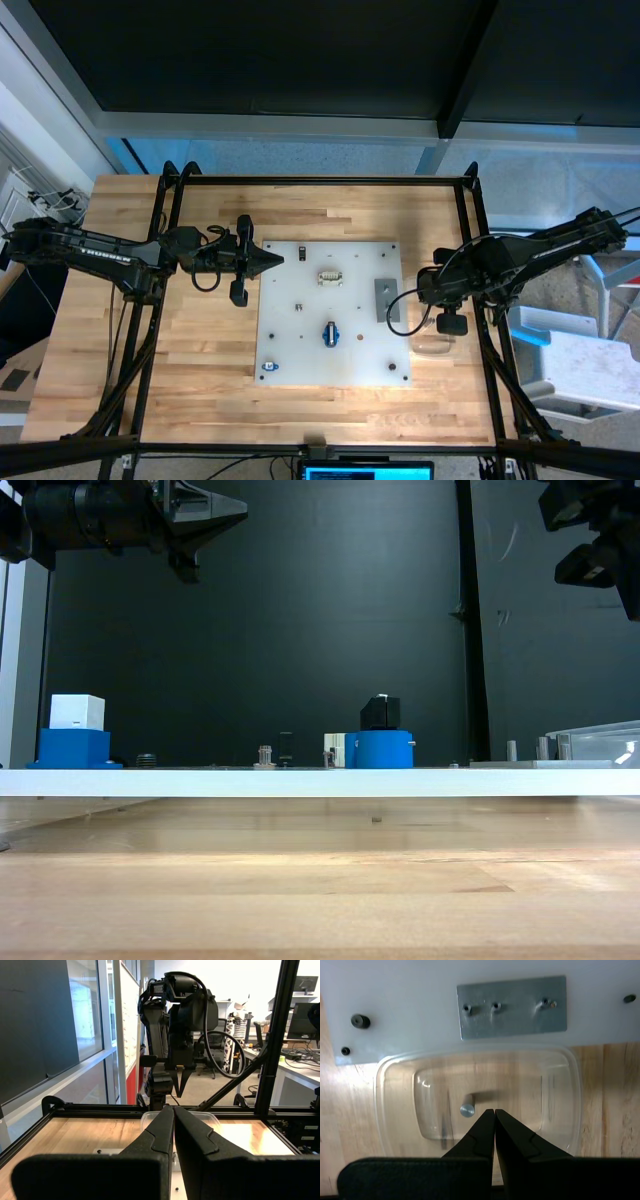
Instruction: Pick the 16mm cylinder and place it in the taskboard
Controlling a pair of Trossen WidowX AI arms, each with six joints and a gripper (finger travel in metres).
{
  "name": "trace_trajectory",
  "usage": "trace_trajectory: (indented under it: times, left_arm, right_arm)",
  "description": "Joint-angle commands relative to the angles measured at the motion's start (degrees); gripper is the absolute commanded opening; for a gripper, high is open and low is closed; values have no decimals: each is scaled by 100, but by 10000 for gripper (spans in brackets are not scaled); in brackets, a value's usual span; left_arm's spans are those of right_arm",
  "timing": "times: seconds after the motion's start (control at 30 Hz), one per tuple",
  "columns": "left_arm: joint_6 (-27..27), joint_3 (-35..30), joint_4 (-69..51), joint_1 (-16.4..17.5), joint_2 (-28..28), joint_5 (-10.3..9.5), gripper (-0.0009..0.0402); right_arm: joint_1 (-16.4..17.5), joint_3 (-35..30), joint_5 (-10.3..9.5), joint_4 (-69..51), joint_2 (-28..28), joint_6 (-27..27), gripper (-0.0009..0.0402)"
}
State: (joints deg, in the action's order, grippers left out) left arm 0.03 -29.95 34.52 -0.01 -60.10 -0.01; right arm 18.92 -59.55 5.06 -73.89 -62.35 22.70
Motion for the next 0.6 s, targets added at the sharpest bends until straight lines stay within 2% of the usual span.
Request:
trace_trajectory:
  times: [0.03,0.3,0.6]
  left_arm:
    - [0,0,0,0,0,0,0]
    - [2,0,0,0,0,0,0]
    - [0,0,0,2,0,0,0]
  right_arm:
    - [74,125,-9,-11,0,4,1]
    - [302,437,-9,9,0,90,32]
    - [535,721,0,289,0,411,148]
